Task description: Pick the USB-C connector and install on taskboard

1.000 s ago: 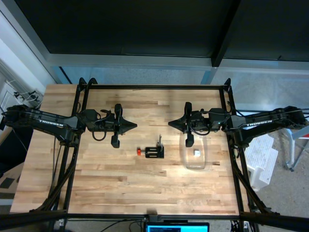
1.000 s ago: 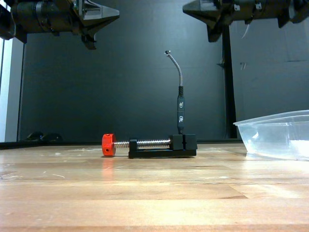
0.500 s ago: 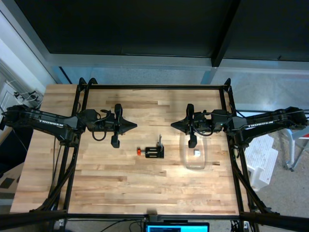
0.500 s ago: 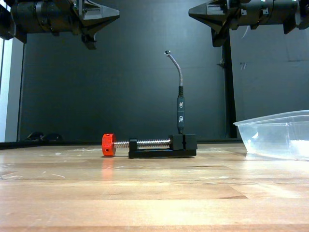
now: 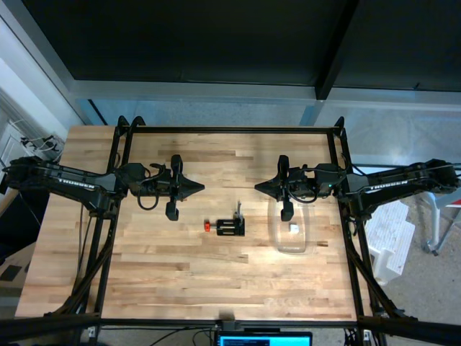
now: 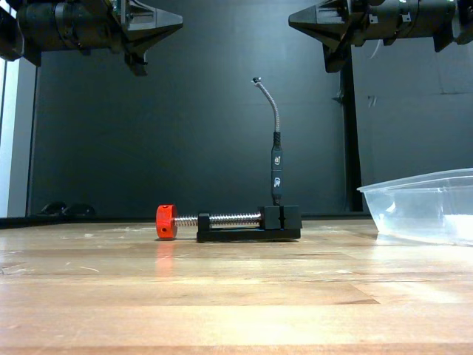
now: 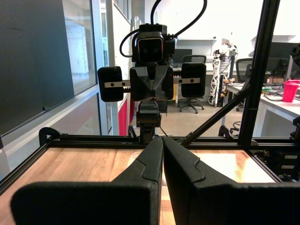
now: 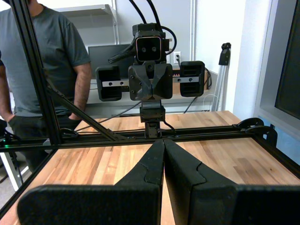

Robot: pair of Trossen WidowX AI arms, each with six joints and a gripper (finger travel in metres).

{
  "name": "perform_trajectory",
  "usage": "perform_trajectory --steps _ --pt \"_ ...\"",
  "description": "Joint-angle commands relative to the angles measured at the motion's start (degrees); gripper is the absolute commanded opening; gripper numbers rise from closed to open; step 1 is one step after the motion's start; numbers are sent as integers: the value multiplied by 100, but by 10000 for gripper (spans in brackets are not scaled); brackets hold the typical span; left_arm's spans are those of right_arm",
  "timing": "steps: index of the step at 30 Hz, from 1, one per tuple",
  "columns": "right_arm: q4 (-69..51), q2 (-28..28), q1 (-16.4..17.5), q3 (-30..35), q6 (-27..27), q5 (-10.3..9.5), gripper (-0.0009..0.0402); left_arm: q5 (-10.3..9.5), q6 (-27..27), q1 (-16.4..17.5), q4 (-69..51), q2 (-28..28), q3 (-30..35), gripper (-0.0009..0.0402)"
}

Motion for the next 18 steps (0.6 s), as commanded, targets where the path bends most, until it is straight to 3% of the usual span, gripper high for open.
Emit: perform_trajectory --steps 1,18 --pt "0 0 2 9 -4 0 0 2 0 2 0 2 0 0" --pt "-66 2 4 9 -2 2 0 2 0 2 2 2 0 0"
